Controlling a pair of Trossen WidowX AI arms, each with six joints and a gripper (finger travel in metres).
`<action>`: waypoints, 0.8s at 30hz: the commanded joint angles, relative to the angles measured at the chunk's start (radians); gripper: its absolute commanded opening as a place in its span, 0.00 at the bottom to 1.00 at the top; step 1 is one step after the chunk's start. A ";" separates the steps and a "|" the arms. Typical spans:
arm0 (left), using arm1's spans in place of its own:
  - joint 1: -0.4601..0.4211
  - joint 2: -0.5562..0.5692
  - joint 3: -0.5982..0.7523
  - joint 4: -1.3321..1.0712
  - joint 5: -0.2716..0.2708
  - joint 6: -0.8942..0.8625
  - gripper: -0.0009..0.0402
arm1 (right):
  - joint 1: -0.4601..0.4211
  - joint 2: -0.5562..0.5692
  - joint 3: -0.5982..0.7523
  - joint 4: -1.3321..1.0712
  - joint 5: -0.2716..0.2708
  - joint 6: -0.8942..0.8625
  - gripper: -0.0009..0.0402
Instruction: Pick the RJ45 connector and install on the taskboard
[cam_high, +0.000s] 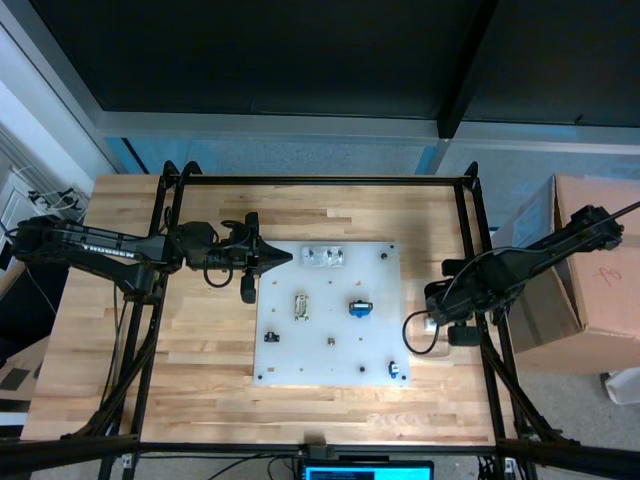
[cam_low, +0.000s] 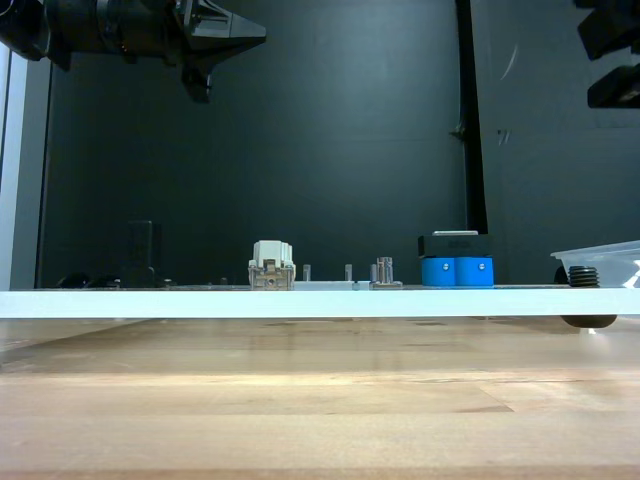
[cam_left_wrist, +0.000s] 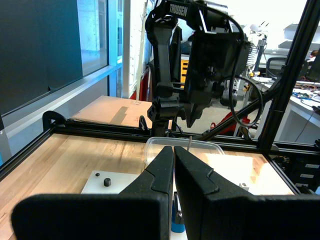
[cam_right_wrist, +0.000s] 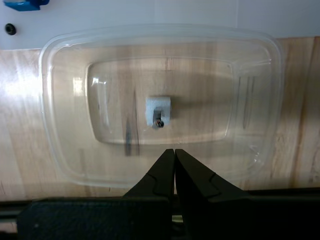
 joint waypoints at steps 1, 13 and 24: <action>0.000 0.000 0.000 0.000 0.000 0.000 0.02 | 0.002 0.009 -0.034 0.039 0.001 0.012 0.02; 0.000 0.000 0.000 0.000 0.000 0.000 0.02 | 0.010 0.021 -0.123 0.161 -0.009 0.036 0.05; 0.000 0.000 0.000 0.000 0.000 0.000 0.02 | 0.017 0.023 -0.201 0.260 -0.010 0.089 0.41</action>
